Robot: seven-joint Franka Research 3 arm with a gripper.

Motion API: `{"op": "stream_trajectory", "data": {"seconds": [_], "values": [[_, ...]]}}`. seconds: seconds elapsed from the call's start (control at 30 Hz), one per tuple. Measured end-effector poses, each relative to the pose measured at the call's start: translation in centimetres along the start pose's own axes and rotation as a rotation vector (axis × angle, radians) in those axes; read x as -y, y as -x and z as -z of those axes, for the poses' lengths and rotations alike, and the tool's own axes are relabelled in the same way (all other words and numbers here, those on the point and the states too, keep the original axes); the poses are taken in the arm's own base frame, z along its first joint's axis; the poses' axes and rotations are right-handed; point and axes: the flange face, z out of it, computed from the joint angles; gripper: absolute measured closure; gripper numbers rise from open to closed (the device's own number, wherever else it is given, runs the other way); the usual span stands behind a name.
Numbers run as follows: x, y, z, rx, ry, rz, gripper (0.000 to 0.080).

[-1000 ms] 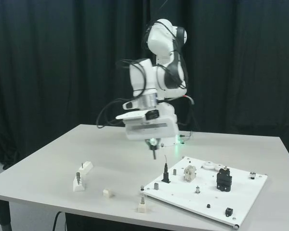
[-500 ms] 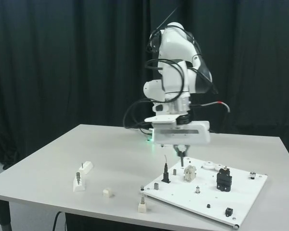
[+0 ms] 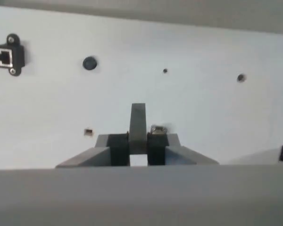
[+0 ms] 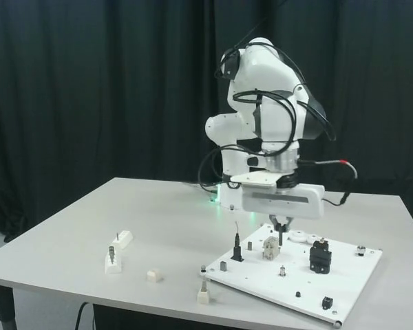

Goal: Insert square peg 2.

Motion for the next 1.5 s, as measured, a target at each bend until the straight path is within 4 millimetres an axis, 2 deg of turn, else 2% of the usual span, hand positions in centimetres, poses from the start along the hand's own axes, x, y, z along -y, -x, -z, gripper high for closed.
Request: {"op": "stream_trajectory", "data": {"seconds": [0.6,1.5], "values": [[1.9,4.4,-4.0,-0.006,0.069,-0.024,0.0728],[2.2,6.2,-8.5,-0.015,0.123,-0.001,0.0728]]}}
